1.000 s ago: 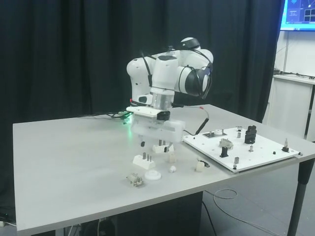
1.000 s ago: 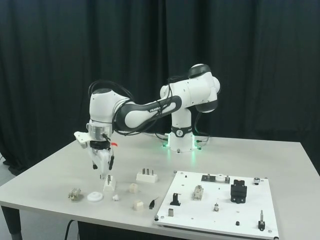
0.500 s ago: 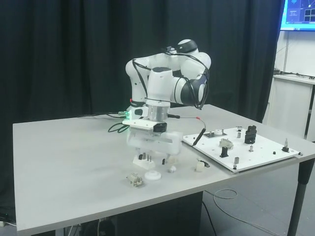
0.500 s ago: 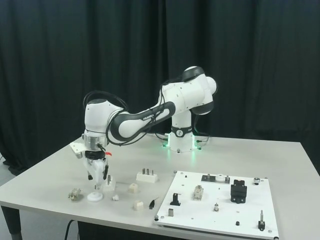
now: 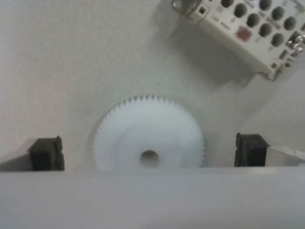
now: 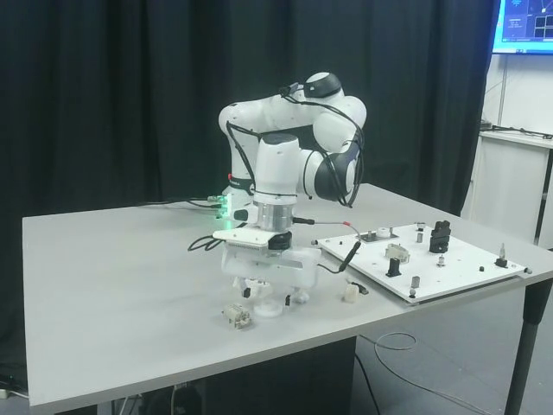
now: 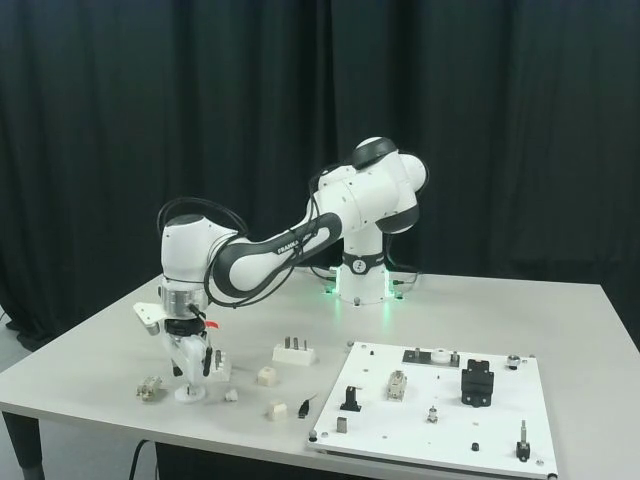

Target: Pick large gear.

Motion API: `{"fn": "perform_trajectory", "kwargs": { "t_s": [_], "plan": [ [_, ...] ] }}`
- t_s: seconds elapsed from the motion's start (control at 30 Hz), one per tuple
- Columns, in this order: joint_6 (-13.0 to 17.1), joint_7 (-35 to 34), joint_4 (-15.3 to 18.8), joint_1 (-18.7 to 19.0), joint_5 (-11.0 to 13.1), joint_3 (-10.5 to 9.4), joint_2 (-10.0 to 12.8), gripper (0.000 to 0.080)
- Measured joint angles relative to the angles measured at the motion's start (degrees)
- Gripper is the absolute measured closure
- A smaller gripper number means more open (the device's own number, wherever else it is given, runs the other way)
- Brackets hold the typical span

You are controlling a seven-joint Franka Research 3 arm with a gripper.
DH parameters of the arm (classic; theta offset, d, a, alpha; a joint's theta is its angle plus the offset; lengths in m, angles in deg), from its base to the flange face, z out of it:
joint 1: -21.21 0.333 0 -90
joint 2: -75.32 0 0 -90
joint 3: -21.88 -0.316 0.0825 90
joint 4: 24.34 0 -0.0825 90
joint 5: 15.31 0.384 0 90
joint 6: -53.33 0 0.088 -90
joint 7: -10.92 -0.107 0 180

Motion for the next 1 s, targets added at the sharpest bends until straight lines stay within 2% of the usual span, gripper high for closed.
{"fn": "perform_trajectory", "kwargs": {
  "t_s": [0.33,0.6,0.63,0.77,0.8,0.97,1.0],
  "plan": [
    [1.1,0.2,-0.4,-0.5,-0.1,-1.7,0.0,0.0003],
    [2.0,0.7,-0.4,-0.4,-0.1,-2.22,0.0,0.0003],
    [2.0,0.7,-0.4,-0.4,-0.1,-2.23,0.0,0.012],
    [2.2,0.7,-0.4,-0.4,-0.1,-2.24,0.0,0.012],
    [2.3,0.7,-0.4,-0.4,-0.1,-2.24,0.0,0.0302],
    [2.5,0.7,-0.4,-0.4,-0.1,-2.21,0.0,0.0302],
    [2.5,0.7,-0.5,-0.4,-0.1,-2.2,0.0,0.0464]
  ]
}}
